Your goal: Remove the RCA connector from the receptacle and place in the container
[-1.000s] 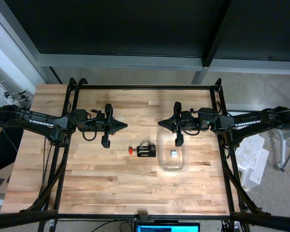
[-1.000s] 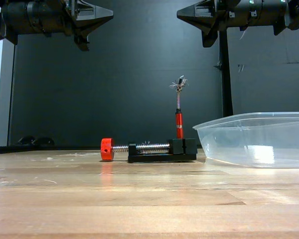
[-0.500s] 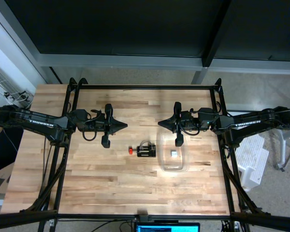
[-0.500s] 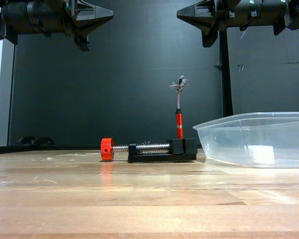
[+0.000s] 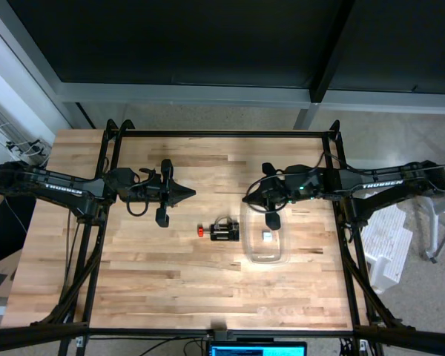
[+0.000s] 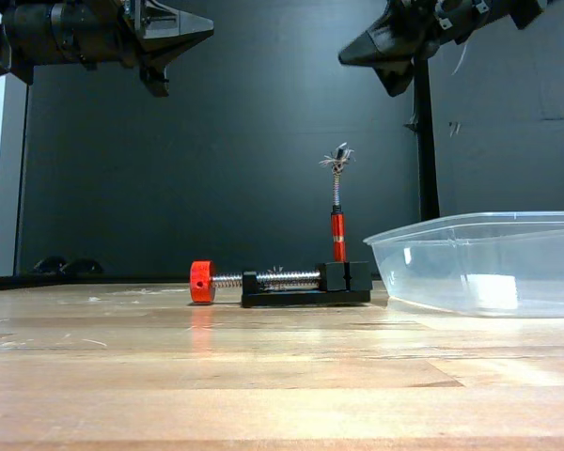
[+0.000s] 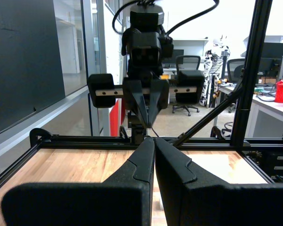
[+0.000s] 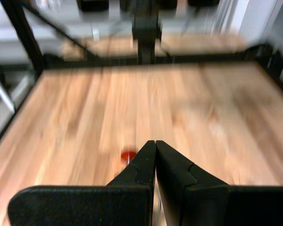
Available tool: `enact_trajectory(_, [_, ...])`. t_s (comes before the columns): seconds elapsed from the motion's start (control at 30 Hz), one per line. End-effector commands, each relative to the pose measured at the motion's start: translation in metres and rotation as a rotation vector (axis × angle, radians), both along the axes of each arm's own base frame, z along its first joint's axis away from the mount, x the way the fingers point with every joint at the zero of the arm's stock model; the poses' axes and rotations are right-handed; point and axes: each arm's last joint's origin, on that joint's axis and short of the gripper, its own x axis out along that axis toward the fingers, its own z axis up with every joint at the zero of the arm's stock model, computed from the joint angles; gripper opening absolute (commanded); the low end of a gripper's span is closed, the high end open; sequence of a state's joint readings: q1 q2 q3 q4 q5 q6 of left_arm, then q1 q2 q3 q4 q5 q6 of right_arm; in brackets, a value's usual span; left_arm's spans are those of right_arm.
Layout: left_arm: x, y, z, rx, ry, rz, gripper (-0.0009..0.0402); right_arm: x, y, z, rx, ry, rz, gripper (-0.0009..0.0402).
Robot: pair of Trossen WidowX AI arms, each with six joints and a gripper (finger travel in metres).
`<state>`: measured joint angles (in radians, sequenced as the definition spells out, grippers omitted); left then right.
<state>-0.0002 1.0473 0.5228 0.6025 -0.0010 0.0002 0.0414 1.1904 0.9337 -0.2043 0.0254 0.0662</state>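
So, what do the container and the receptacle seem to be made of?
The container looks like clear glossy plastic: the table shows through it. The receptacle seems matte black plastic or metal, with a shiny threaded metal screw. The left gripper and right gripper, both shut, hang high above the table.

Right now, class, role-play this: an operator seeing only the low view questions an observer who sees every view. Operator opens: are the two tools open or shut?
Observer: The left tool is shut, by its wrist view; it hangs above the table, left of and beyond the receptacle.
Operator: And the right one?
Observer: The right tool is shut too, high near the container's far-left corner.
Operator: Anything in the container?
Observer: Only a small white-grey square piece, by the high view.
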Motion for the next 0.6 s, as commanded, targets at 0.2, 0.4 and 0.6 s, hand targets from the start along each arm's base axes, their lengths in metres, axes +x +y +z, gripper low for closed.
enact_trajectory(0.2, [0.0,0.0,0.0,0.0,0.0,0.0,0.0,0.022,0.018,0.001,-0.027,0.265,0.054,0.0])
enact_trajectory(0.4, [0.0,0.0,0.0,0.0,0.0,0.0,0.0,0.036,0.028,-0.008,-0.077,0.431,0.037,0.0019])
enact_trajectory(0.6, [0.0,0.0,0.0,0.0,0.0,0.0,0.0,0.054,0.035,-0.018,-0.091,0.534,0.02,0.0099])
